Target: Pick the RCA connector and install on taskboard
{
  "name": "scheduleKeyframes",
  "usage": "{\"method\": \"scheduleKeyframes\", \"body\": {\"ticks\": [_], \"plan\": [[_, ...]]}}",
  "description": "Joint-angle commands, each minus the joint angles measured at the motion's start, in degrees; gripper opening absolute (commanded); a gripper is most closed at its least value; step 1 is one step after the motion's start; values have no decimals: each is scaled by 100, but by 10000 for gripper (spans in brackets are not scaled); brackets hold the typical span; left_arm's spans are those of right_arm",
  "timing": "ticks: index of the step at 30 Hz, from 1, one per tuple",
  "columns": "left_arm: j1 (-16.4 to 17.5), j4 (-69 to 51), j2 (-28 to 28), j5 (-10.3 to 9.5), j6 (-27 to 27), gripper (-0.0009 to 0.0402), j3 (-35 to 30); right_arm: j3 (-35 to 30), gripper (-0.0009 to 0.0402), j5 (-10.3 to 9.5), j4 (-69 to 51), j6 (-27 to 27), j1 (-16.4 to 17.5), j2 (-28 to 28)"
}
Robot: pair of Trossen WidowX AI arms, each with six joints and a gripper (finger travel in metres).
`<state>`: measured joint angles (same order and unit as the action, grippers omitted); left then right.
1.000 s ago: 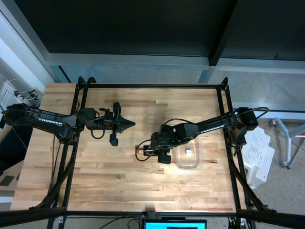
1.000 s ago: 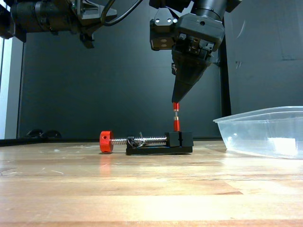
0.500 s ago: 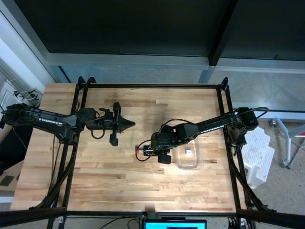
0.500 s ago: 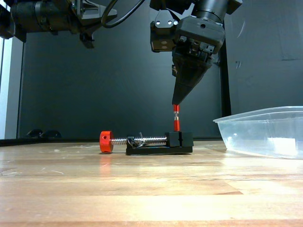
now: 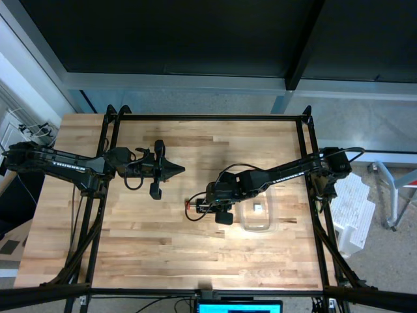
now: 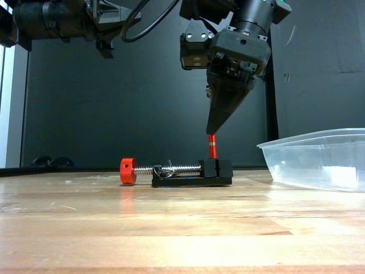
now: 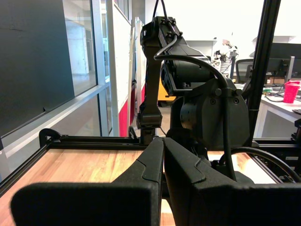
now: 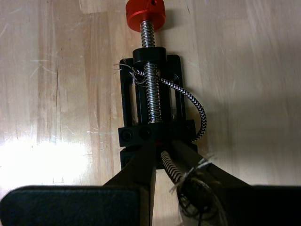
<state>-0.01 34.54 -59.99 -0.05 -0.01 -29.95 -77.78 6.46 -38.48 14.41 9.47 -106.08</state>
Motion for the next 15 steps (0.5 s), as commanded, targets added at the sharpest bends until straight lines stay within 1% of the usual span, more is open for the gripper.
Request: {"method": "scheduleKeyframes", "body": {"ticks": [1, 15], "plan": [[0, 2, 0, 2, 0, 0, 0, 13, 0, -2, -28, 0, -2, -70], [0, 0, -2, 2, 2, 0, 0, -4, 0, -2, -52, 7, -9, -42]]}}
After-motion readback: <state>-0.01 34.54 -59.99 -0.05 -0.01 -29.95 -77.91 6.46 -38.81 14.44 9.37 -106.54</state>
